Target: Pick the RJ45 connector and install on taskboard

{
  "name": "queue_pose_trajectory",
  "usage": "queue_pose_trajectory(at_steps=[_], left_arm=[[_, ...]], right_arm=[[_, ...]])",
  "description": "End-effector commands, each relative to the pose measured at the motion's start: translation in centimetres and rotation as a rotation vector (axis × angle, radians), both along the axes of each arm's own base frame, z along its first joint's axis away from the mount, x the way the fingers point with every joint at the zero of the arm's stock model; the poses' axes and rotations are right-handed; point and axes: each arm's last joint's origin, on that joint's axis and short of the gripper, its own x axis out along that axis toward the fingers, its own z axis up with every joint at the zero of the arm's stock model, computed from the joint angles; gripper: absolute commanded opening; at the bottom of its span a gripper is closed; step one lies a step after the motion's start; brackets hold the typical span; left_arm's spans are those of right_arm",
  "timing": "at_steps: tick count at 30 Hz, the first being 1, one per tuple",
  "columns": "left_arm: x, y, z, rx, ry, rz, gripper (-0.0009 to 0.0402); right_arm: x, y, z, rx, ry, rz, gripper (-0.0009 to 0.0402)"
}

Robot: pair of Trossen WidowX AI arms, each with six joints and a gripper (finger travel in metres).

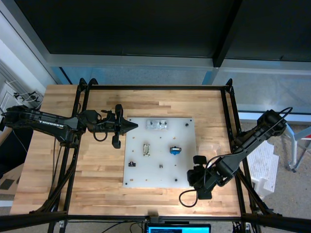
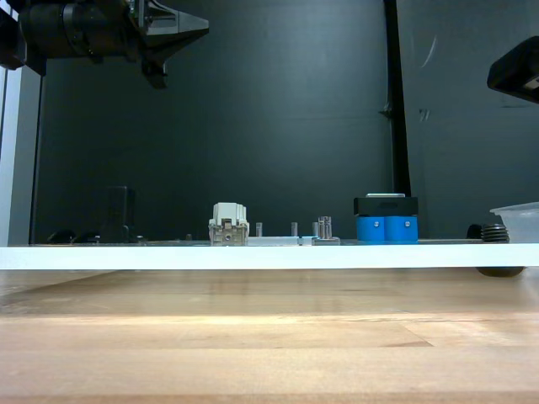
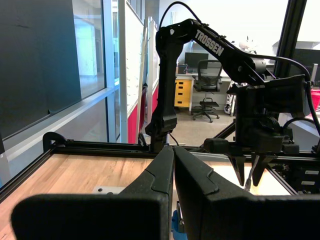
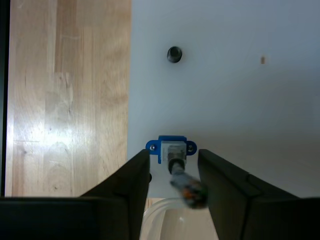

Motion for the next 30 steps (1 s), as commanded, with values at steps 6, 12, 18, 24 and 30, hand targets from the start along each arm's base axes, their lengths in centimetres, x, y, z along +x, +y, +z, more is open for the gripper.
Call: queue_pose_trajectory(at_steps=[6,12,18,24,30], left_arm=[[0.0,0.0,0.0,0.000,0.000,0.000,0.0000],[0.0,0.0,0.0,0.000,0.000,0.000,0.0000],[0.0,0.0,0.0,0.000,0.000,0.000,0.0000],[0.0,0.0,0.0,0.000,0.000,0.000,0.0000],[0.0,0.0,0.0,0.000,0.000,0.000,0.0000]], right_arm=[[-0.5,-0.5,1.7,0.042,-0.041,-0.002,0.0198],[-1.4,-1.2,3.4,0.061,-0.058,-0.005,0.0200],[-2.2,-2.0,5.1,0.042,-0.038,-0.006,0.0195],[-2.5,-2.1,5.4,0.054,-0.030,0.000,0.0192],[-2.5,-2.2,5.4,0.052,-0.028,-0.001,0.0192]])
